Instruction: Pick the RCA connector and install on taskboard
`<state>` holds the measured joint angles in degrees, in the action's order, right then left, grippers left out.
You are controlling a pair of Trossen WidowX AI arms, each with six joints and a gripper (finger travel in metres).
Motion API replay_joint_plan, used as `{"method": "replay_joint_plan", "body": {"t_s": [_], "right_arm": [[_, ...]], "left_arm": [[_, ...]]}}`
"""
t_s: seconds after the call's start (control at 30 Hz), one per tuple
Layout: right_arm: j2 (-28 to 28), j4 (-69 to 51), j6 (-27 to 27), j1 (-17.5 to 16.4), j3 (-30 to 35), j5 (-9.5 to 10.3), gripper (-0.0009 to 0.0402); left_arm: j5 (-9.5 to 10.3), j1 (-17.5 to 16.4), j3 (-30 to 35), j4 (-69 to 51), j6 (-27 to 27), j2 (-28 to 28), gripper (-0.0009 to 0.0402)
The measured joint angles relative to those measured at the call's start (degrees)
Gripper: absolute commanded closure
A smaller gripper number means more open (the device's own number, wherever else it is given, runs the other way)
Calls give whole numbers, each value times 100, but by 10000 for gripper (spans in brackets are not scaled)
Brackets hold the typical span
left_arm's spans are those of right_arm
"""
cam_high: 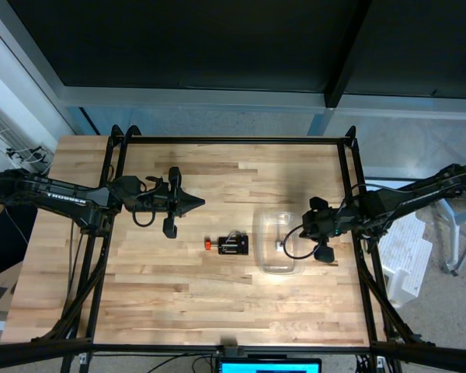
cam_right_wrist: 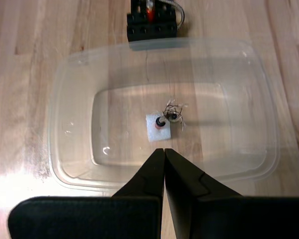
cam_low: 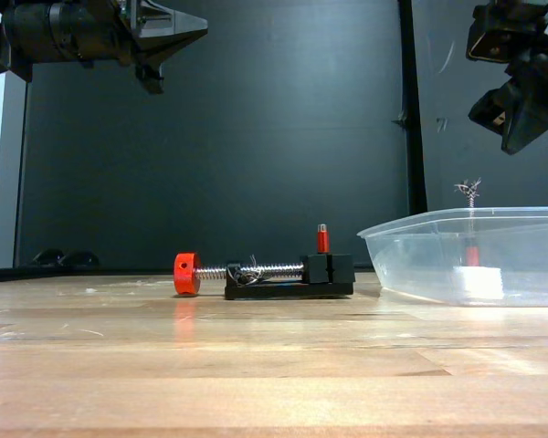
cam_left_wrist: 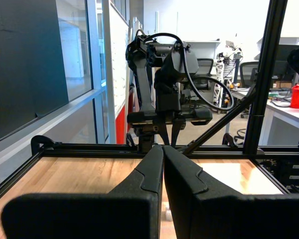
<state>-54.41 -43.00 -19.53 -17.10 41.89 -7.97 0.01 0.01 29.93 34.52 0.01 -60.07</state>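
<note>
The taskboard [cam_high: 234,245] is a small black block with a red knob [cam_high: 207,245], lying mid-table; it also shows in the low view as taskboard [cam_low: 288,276]. The RCA connector [cam_right_wrist: 160,122] stands upright in a small white square piece [cam_right_wrist: 157,130] inside the clear tray [cam_right_wrist: 74,149], with frayed wire beside it. My right gripper [cam_right_wrist: 164,150] hangs shut above the tray's near rim, well clear of the connector. My left gripper [cam_left_wrist: 163,147] is shut and empty, held high over the table to the left of the taskboard, pointing toward the right arm.
The clear tray [cam_high: 266,268] sits just right of the taskboard, almost touching its end. A black frame rail [cam_high: 233,141] runs around the table. A red pin [cam_low: 321,238] stands upright on the taskboard.
</note>
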Motion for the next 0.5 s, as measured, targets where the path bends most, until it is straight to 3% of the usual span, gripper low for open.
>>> {"method": "replay_joint_plan", "body": {"t_s": [0.2,0.5], "right_arm": [[-245,0,-155,-13,-7,0,385],[-721,317,-168,-20,-9,-37,310]], "left_arm": [[0,0,2,0,0,0,393],[2,0,2,0,0,0,393]]}}
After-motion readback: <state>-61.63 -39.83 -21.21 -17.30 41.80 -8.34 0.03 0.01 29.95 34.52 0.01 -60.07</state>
